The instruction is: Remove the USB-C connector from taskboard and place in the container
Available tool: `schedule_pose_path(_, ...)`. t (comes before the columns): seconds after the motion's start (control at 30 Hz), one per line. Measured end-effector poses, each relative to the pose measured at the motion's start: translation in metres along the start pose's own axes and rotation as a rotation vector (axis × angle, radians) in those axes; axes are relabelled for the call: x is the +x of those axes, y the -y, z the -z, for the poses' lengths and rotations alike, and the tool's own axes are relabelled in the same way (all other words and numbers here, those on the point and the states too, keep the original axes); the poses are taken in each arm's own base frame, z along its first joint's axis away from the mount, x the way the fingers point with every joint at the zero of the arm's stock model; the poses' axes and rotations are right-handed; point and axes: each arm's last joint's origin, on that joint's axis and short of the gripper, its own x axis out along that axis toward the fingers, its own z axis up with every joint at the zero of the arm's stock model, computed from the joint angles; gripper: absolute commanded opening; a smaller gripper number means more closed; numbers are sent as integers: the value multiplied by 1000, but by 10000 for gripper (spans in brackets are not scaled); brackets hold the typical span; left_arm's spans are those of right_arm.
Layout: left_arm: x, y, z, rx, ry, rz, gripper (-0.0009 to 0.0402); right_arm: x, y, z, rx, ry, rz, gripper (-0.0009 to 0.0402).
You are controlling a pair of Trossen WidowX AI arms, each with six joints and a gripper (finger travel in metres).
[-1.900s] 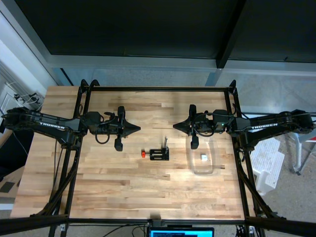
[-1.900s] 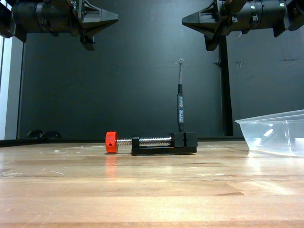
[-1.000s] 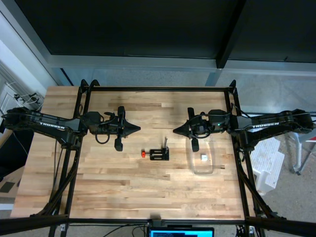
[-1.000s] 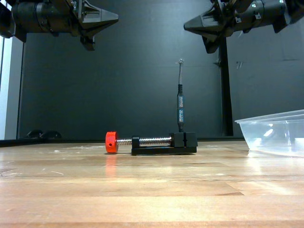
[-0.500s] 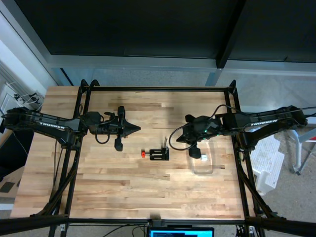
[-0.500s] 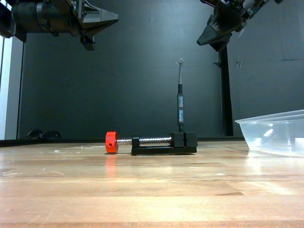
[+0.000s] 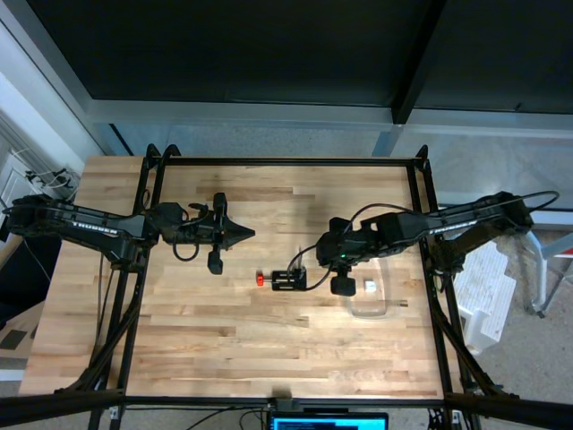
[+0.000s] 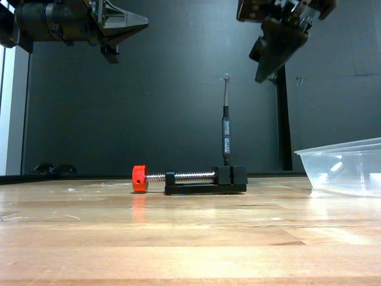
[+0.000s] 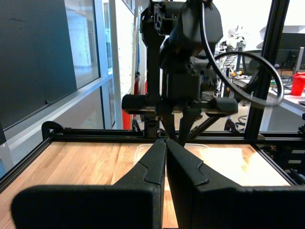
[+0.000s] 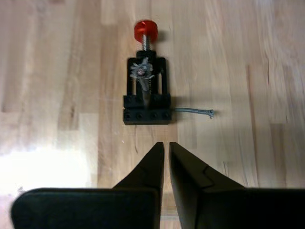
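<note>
Swinging in from beside the clear tub, the right gripper (image 8: 261, 76) has tipped its nose downward and now hangs high over the small black rectangular taskboard (image 8: 205, 179), offset toward the tub side and touching nothing. Its two tapered black jaws are drawn together to a hairline slit and hold nothing; in the right wrist view their tips point at bare wood just short of the block. The taskboard lies flat on the pale butcher-block worktop (image 7: 224, 340), a bright threaded steel screw running from its body to a round red-orange knob (image 8: 139, 178) on the end facing the left arm. The USB-C connector (image 8: 226, 138), a thin black stick-like plug, stands upright in the block's other end, topped by a short frayed tail of grey braided cable (image 8: 225, 89). Well to the right sits the container (image 8: 342, 167), a clear glossy plastic tub with rounded corners, and a small white cube (image 7: 369, 286) rests inside it. The left gripper (image 8: 144, 22) has not shifted: it is parked high over the left half of the worktop, pointing level and inward, its matte black wedge-shaped jaws pressed together on nothing
</note>
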Motion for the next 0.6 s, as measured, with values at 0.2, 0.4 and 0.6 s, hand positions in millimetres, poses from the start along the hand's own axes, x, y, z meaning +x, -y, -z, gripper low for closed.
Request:
schedule_pose_path(0.2, 0, 0, 0, 0, 0, 0, 0, 10, -3, -10, 17, -33, 17, 121)
schedule_pose_path(0.4, 0, 0, 0, 0, 0, 0, 0, 22, -7, -22, 19, -76, 48, 162)
schedule_pose_path(0.6, 0, 0, 0, 0, 0, 0, 0, 34, -11, -36, 14, -96, 51, 172)
